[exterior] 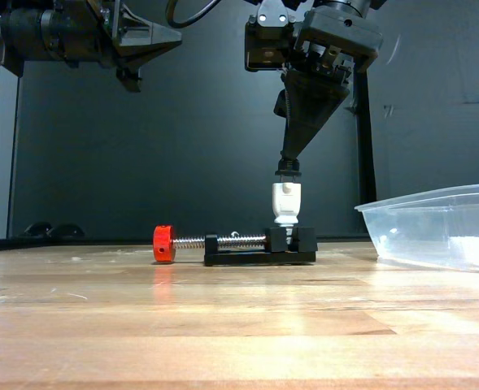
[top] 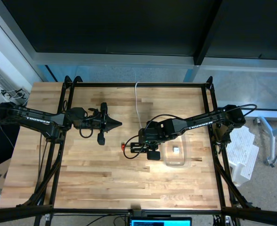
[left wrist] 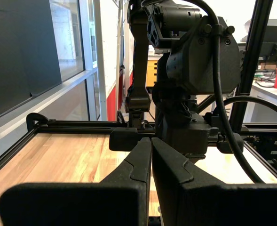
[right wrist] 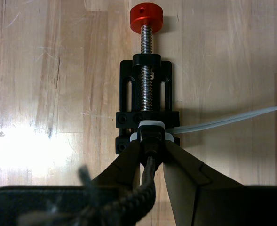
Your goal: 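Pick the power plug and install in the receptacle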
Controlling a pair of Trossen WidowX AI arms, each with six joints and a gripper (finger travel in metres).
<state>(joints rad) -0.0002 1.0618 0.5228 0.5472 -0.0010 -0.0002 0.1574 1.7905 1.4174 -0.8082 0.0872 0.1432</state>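
Observation:
The white receptacle (exterior: 286, 203) stands upright in the black clamp (exterior: 259, 246), whose red knob (exterior: 163, 244) points left. The tiny black power plug (exterior: 288, 172) sits on the receptacle's top face, and my right gripper (exterior: 288, 166) points straight down, shut on it. In the right wrist view both fingers (right wrist: 180, 165) press the power plug (right wrist: 151, 141) from either side above the receptacle's white rim (right wrist: 151, 125), with a black cord running back from the plug. My left gripper (top: 114, 124) hangs shut and empty over the table's left middle, well away from the clamp (top: 137, 147).
A clear plastic tray (top: 176, 162) holding a small white cube (top: 176, 149) lies just right of the clamp. The receptacle's white cable (top: 137, 101) runs to the table's far edge. A black frame borders the table.

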